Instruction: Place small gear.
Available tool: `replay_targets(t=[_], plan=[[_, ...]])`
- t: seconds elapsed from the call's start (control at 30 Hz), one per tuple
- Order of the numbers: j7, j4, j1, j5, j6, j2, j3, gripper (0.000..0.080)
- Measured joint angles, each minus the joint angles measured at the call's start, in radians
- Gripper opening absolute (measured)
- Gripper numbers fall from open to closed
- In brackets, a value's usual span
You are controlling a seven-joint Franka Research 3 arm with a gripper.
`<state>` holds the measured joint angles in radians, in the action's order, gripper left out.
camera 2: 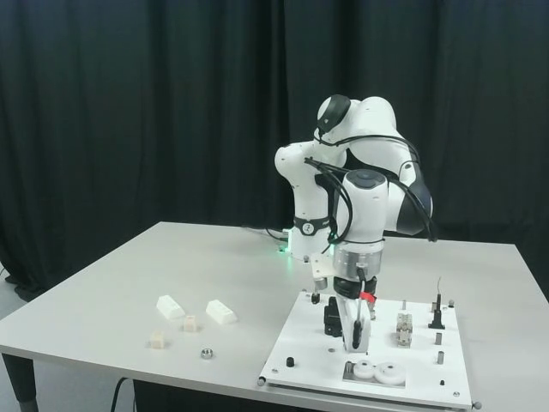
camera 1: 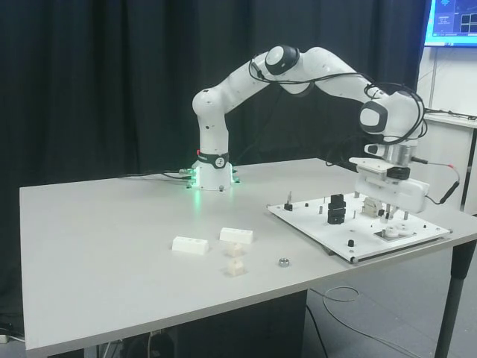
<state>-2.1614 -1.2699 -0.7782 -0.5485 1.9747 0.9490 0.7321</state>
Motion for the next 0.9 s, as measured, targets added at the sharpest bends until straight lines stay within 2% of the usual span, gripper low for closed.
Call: replay_targets(t=[0.63,0.9], plan=[[0.001,0.004,-0.003,0.001,0.0,0.0,0.0,0.0135],[0.026,0.004,-0.003,0.021,0.0,0.0,0.0,0.0135]])
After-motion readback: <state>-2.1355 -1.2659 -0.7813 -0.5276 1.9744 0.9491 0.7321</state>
